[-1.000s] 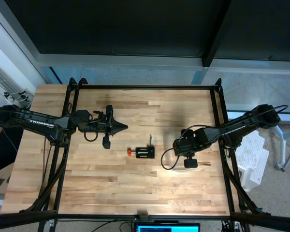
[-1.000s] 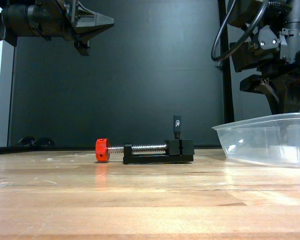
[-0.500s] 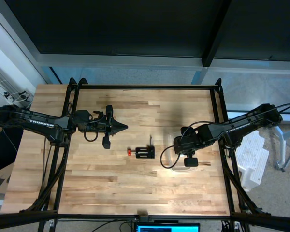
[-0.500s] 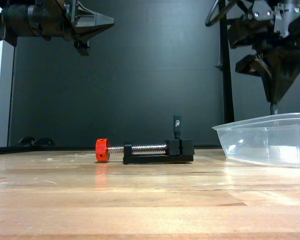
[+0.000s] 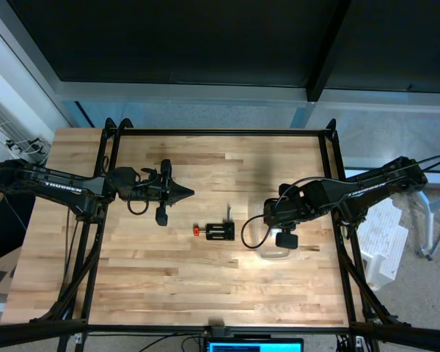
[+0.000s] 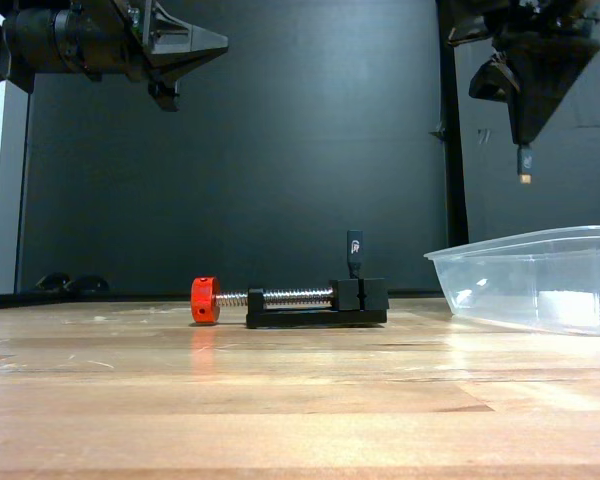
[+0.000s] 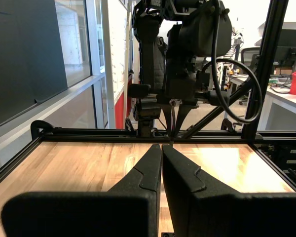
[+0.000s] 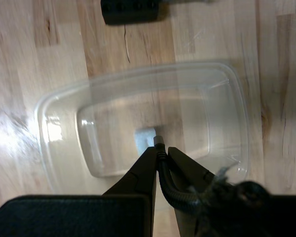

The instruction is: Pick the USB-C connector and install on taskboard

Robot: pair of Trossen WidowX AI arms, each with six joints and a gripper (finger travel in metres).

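High view: one small black rectangular taskboard with an orange-red knob; one clear plastic tray just to its right.

Low view: left gripper high to the taskboard's left, jaws together. Right gripper high to its right, clamped on one slim dark USB-C connector, pale tip down.

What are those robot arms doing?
The right end effector is pinching a USB-C connector, holding it in the air above the clear tray. It is not yet at the taskboard, which sits on the table beside the tray. The left end effector hangs shut and empty, high over the table's left side.
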